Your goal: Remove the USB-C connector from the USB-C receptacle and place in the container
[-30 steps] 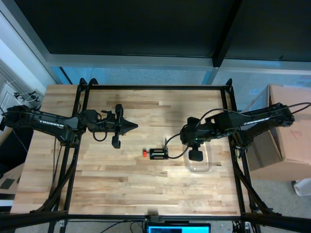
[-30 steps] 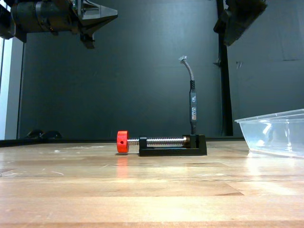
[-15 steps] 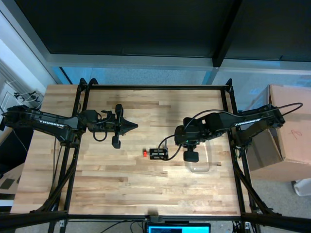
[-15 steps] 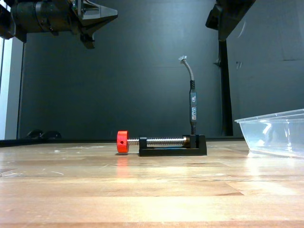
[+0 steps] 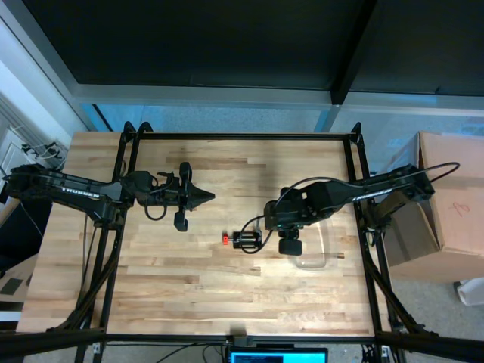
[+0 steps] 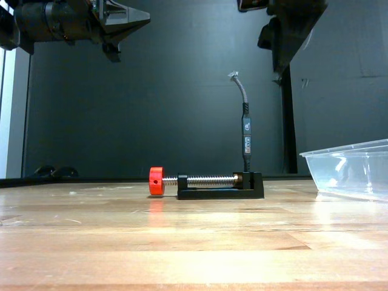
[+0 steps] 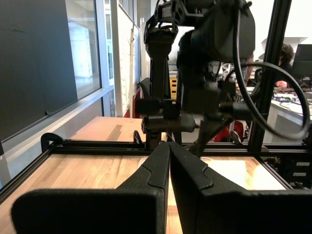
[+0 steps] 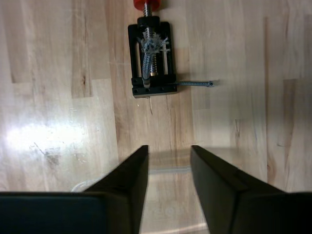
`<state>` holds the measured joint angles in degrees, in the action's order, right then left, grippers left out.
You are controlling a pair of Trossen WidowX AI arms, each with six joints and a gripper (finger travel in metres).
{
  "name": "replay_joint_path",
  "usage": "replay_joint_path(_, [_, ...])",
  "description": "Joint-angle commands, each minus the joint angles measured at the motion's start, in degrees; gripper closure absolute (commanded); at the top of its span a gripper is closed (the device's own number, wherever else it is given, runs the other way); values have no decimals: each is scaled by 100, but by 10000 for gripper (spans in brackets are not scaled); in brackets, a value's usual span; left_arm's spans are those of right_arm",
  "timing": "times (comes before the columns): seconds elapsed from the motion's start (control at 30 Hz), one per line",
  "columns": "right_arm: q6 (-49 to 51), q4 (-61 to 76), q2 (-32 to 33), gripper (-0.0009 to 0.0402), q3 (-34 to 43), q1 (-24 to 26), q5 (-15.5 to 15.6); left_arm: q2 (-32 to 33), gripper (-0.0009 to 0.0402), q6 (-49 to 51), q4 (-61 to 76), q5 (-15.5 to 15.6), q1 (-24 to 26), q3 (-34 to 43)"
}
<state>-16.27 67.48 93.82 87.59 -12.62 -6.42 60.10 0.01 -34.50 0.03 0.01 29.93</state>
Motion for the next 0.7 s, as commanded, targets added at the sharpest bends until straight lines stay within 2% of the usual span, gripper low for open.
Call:
replay_joint_path(0.03, [0, -144, 184, 212, 0, -2, 0, 2, 393, 0, -2, 0, -2, 2])
replay_joint_path(0.27, [-13, -398, 522, 162, 0, -2, 9, 0, 393, 0, -2, 0, -2, 2])
replay_joint_path(0.7, [2, -756, 876, 158, 0, 0, 50, 0, 393, 0, -2, 0, -2, 2])
